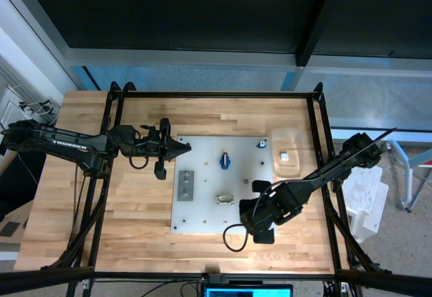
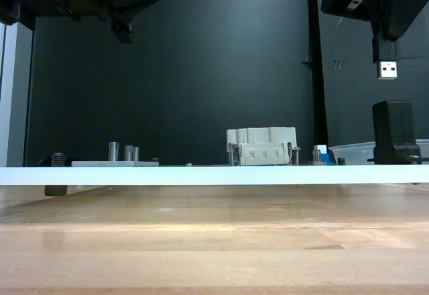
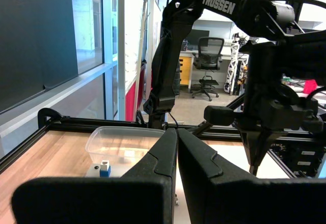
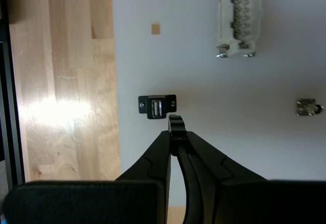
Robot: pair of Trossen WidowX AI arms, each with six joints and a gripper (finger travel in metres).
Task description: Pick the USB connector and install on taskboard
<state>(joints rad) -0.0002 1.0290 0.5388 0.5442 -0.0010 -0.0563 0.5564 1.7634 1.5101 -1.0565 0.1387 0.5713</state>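
The USB connector (image 2: 387,67) hangs plug-down with its silver tip a short way above a black socket block (image 2: 394,134) on the white taskboard (image 2: 201,174). My right gripper (image 4: 174,135) is shut on the USB connector (image 4: 175,124), just short of the black USB socket (image 4: 157,106) on the taskboard (image 4: 254,132). In the high view the right gripper (image 1: 260,206) sits over the board's (image 1: 202,223) right side, a cable looping below it. My left gripper (image 1: 183,148) hovers shut and empty at the board's left edge.
A cream multi-pin connector (image 1: 225,200), a grey block (image 1: 185,184) and a blue part (image 1: 225,160) stand on the board. A clear plastic bin (image 1: 286,154) holding a small white piece lies right of the board. Black frame rails border the wooden table.
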